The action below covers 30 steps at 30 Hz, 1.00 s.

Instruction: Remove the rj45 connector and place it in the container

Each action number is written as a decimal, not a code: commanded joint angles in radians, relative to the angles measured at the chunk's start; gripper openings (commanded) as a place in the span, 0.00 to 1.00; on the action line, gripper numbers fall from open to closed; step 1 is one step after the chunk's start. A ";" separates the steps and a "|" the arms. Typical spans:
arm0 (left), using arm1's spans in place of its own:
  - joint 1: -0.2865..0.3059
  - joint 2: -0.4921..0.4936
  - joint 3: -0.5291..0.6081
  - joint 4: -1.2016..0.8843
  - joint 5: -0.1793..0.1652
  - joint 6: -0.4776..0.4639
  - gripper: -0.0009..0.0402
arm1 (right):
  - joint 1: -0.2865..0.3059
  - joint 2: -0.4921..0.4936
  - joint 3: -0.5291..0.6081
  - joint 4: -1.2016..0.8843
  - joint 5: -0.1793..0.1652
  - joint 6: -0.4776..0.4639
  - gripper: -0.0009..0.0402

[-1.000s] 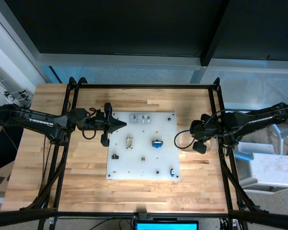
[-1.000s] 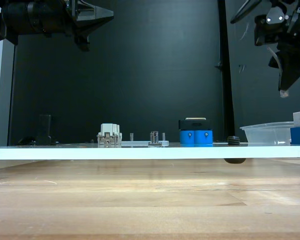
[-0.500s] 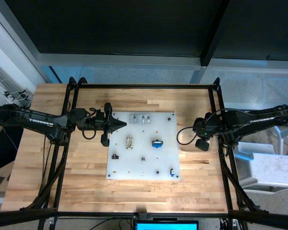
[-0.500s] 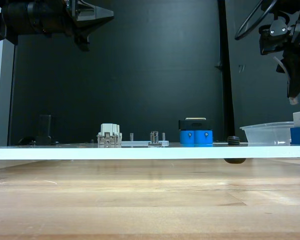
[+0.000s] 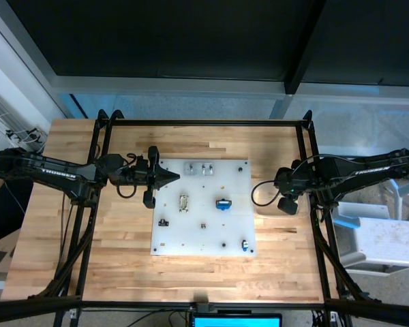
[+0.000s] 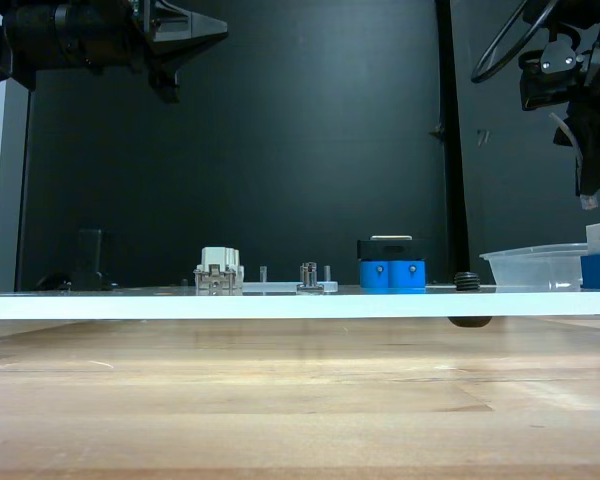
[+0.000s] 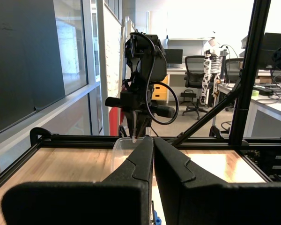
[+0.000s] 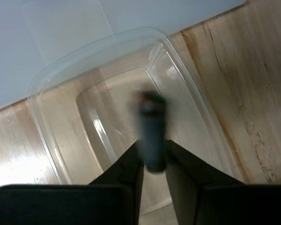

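So the rj45 connector (image 8: 152,129) is clamped between the fingertips of the right gripper (image 6: 586,195), which is pointed straight down and held up over the container (image 8: 37,86). In the right wrist view the connector is seen inside the outline of the container's rim, roughly over the middle of its floor, with room left to every wall. It's blurred, so no finer detail can be made out. The container is set on the wooden table (image 5: 123,259) just off the right edge of the white board (image 5: 191,238); whether the two touch can't be told. In the low view a good gap of open air is seen between the connector and the container's rim. The left gripper (image 5: 169,176) is pinched closed on nothing and held high over the board's left edge, well apart from everything mounted on the board.
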 commanded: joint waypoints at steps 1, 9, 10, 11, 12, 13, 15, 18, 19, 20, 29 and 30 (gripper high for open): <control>0.000 0.000 0.000 0.000 0.000 0.000 0.02 | 0.001 0.001 0.000 0.000 0.000 0.002 0.26; 0.000 0.000 0.000 0.000 0.000 0.000 0.02 | 0.001 0.001 0.000 0.000 0.000 0.002 0.40; 0.000 0.000 0.000 0.000 0.000 0.000 0.02 | 0.001 0.001 0.000 0.001 0.000 0.002 0.42; 0.000 0.000 0.000 0.000 0.000 0.000 0.02 | 0.001 0.002 0.000 0.000 0.000 0.002 0.43; 0.000 0.000 0.000 0.000 0.000 0.000 0.02 | 0.001 0.002 0.000 0.000 0.000 0.002 0.45; 0.000 0.000 0.000 0.000 0.000 0.000 0.02 | 0.001 0.002 0.000 0.000 0.000 0.002 0.46; 0.000 0.000 0.000 0.000 0.000 0.000 0.02 | 0.001 0.002 0.000 0.000 0.000 0.002 0.48; 0.000 0.000 0.000 0.000 0.000 0.000 0.02 | 0.001 0.002 0.000 -0.001 0.000 0.002 0.50; 0.000 0.000 0.000 0.000 0.000 0.000 0.02 | 0.001 0.002 0.000 -0.001 0.000 0.002 0.51; 0.000 0.000 0.000 0.000 0.000 0.000 0.02 | 0.001 0.002 0.000 0.000 0.000 0.002 0.51; 0.000 0.000 0.000 0.000 0.000 0.000 0.02 | 0.001 0.002 0.000 -0.023 0.000 0.002 0.52; 0.000 0.000 0.000 0.000 0.000 0.000 0.02 | 0.001 0.002 0.000 -0.023 -0.001 0.002 0.52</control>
